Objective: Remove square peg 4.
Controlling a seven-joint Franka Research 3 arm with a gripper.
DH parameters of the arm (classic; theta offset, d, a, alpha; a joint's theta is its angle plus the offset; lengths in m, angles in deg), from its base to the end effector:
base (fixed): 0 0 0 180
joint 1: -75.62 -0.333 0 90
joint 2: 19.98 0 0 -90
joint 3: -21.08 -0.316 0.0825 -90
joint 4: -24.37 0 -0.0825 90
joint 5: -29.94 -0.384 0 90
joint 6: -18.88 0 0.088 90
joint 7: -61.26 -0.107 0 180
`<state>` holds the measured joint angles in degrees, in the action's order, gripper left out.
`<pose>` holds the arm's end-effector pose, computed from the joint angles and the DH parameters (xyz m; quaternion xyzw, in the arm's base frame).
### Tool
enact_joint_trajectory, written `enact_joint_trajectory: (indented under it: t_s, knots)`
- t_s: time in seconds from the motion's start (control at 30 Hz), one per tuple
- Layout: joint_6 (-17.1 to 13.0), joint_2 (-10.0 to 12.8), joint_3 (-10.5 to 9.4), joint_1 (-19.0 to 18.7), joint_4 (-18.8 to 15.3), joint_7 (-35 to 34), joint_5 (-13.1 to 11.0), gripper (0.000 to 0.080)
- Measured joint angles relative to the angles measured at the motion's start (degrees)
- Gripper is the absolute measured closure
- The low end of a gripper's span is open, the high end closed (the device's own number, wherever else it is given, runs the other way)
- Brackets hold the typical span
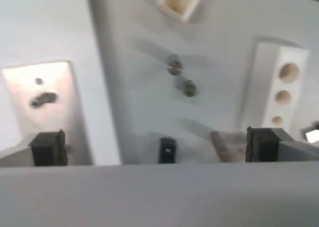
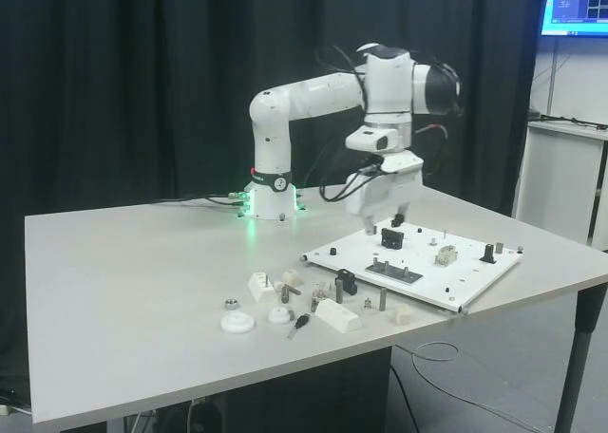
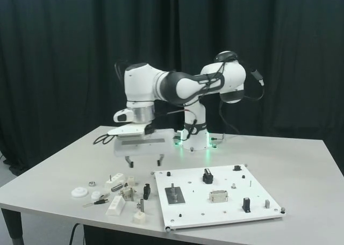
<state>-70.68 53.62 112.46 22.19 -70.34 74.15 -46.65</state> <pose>0.6557 -0.0546 0.3399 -0.9687 0.2467 -0.0087 0.0254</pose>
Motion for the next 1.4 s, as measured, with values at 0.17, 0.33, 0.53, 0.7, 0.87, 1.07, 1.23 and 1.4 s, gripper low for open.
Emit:
enact_joint_trajectory:
  t_s: [0.17,0.33,0.53,0.7,0.87,1.07,1.23,1.4]
  knots:
    - [0.98,0.00,-0.12,-1.84,1.10,-3.67,0.23,0.0003]
    - [1.39,0.00,-0.56,-3.82,2.01,-6.99,0.47,0.0003]
    - [1.39,0.00,-1.53,-6.27,2.84,-10.73,0.74,0.0003]
    - [1.39,0.00,-2.37,-8.29,3.60,-13.41,0.89,0.0003]
    - [1.33,0.00,-3.05,-10.35,4.18,-16.15,1.31,0.0003]
    - [1.00,-0.02,-3.54,-13.21,4.54,-18.38,2.03,0.0003]
    - [0.55,-0.07,-3.88,-15.66,4.85,-20.57,2.53,0.0003]
    - [-0.45,-0.52,-4.71,-18.09,4.98,-23.25,2.84,0.0003]
